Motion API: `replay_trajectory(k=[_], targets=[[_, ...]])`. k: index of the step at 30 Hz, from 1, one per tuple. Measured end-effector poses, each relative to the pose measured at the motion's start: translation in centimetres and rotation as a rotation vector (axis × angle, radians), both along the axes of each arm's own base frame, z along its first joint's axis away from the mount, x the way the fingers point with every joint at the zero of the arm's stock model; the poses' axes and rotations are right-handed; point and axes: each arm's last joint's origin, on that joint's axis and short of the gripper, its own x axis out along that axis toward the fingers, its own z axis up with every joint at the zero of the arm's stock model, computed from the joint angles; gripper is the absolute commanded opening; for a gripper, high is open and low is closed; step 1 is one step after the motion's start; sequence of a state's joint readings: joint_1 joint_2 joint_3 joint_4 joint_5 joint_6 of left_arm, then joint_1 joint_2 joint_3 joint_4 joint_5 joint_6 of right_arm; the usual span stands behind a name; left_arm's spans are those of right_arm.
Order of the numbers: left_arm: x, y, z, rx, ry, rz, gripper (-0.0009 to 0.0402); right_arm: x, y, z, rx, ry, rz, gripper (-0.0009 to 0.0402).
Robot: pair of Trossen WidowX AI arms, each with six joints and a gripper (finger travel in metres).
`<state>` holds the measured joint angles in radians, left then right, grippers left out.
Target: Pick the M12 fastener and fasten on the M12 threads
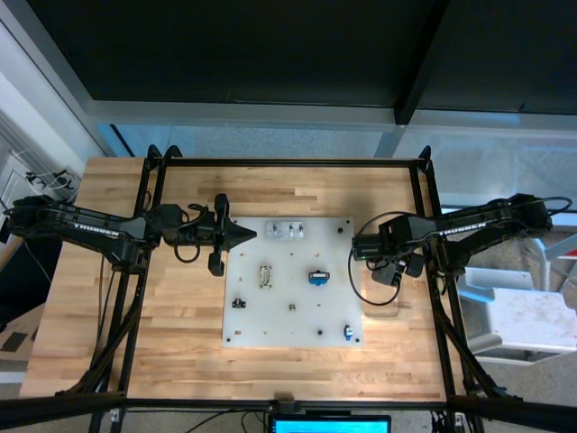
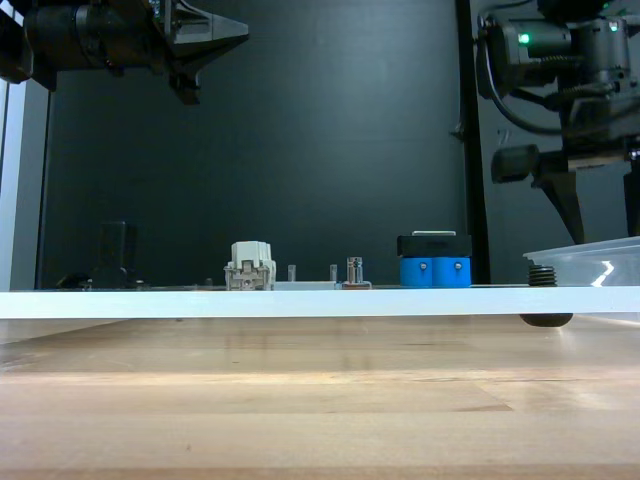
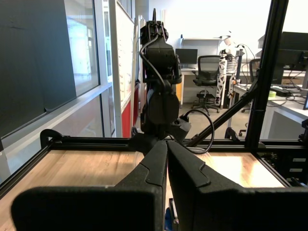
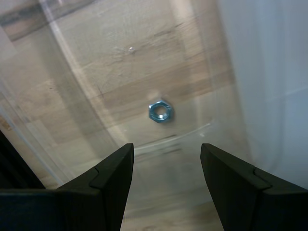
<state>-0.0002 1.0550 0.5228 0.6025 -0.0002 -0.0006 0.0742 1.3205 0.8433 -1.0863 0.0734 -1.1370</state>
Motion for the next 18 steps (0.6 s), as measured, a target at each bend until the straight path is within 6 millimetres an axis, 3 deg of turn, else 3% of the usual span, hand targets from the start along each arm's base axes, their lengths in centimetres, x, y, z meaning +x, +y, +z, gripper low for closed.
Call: replay_trajectory(k=[18], targets=[[0.0, 0.0, 0.0, 0.000, 0.000, 0.000, 0.0000, 0.5, 0.1, -4.4, -0.004, 0.023, 0.017, 0.0194]])
